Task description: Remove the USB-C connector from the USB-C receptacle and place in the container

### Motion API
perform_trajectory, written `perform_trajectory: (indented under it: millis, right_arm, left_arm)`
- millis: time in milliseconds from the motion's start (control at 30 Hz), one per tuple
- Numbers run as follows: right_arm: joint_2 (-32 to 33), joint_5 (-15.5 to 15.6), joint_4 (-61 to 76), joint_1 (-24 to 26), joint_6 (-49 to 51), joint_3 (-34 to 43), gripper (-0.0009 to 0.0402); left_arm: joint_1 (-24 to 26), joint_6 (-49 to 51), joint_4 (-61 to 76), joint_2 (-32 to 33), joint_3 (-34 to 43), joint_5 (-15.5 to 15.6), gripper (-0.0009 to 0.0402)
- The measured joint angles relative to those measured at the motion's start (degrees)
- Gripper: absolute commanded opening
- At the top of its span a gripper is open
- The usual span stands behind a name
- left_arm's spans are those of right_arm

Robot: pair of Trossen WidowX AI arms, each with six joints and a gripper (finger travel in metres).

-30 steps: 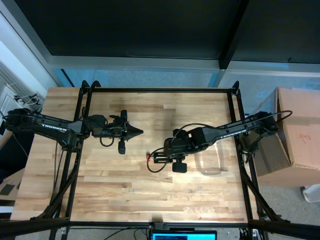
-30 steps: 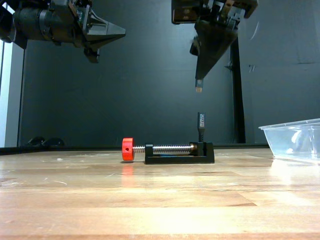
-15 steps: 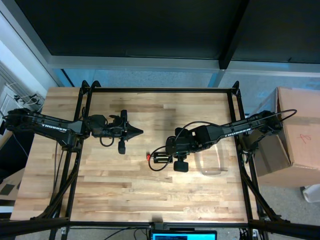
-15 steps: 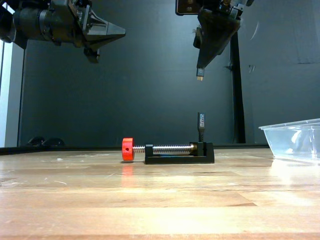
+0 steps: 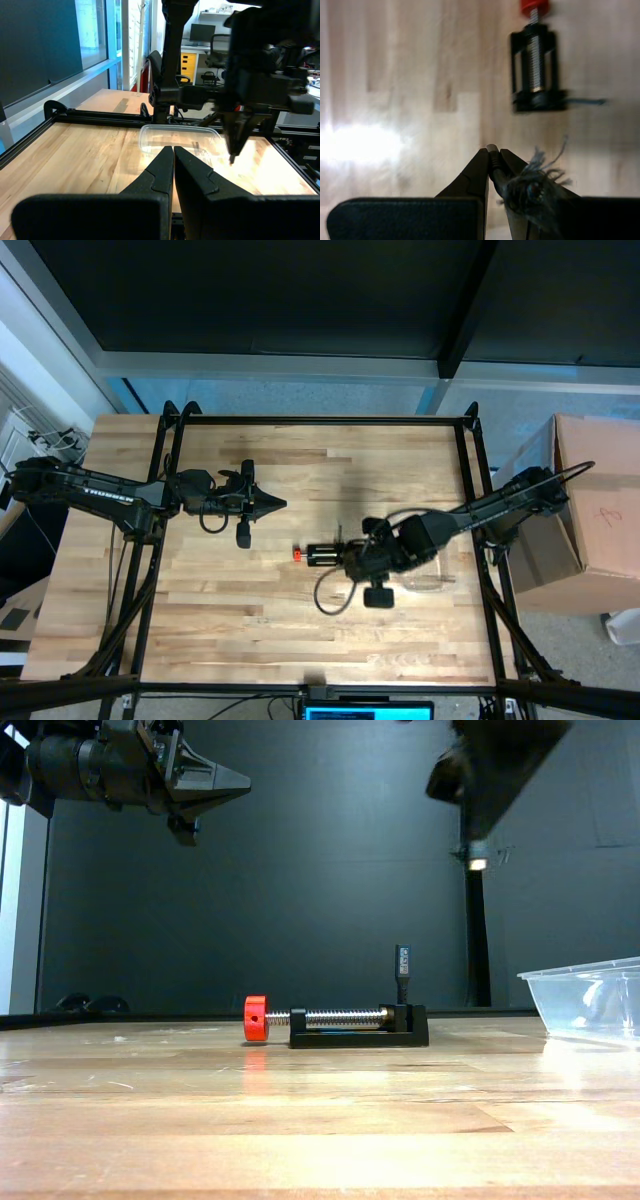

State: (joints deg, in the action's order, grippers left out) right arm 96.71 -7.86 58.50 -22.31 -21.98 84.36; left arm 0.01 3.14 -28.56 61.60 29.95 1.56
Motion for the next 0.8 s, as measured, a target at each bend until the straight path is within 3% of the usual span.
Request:
perform_trajectory:
  millis: [433,800]
  right_arm:
    - [-0.02,0.09,1.66,-11.39,-8.94,-0.59,0.0]
    - [-2.95,0.22,2.1,-18.16,-20.46,-6.01,0.0]
  left_arm:
    - [0.0,0.0,0.0,0.0,0.0,0.0,0.0]
    - [0.0,0.0,0.0,0.0,-0.02,0.0,0.0]
